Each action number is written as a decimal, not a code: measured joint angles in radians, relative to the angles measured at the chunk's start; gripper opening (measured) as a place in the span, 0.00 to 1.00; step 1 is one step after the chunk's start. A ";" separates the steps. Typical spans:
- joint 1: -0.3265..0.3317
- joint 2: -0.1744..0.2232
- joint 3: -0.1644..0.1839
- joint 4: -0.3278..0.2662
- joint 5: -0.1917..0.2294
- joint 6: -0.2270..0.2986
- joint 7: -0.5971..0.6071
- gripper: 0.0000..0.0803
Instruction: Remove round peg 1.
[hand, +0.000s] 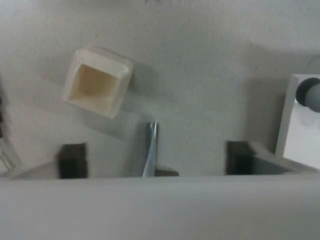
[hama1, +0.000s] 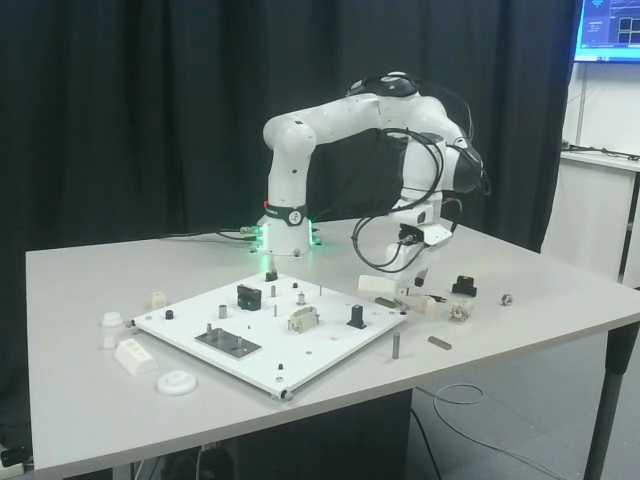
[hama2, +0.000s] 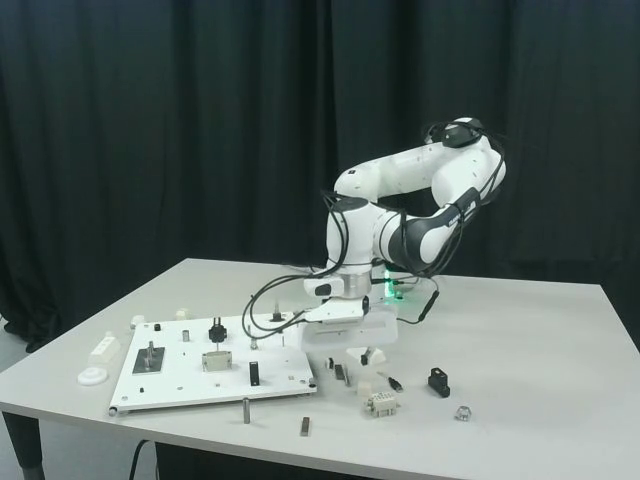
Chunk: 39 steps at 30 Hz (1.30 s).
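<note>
Apparently you're at the release: your gripper hangs spread wide just off the board, the thin peg between its fingers touching neither, so lift straight away next.

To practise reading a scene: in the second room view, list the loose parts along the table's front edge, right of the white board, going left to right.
Upright peg → short dark bar → connector block → black bracket → small nut.
</note>
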 joint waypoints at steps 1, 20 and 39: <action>0.001 0.000 -0.002 0.000 -0.002 0.000 0.000 0.76; 0.013 -0.009 -0.030 0.005 -0.034 -0.004 0.009 0.99; 0.009 -0.009 -0.036 -0.003 -0.094 -0.004 0.010 1.00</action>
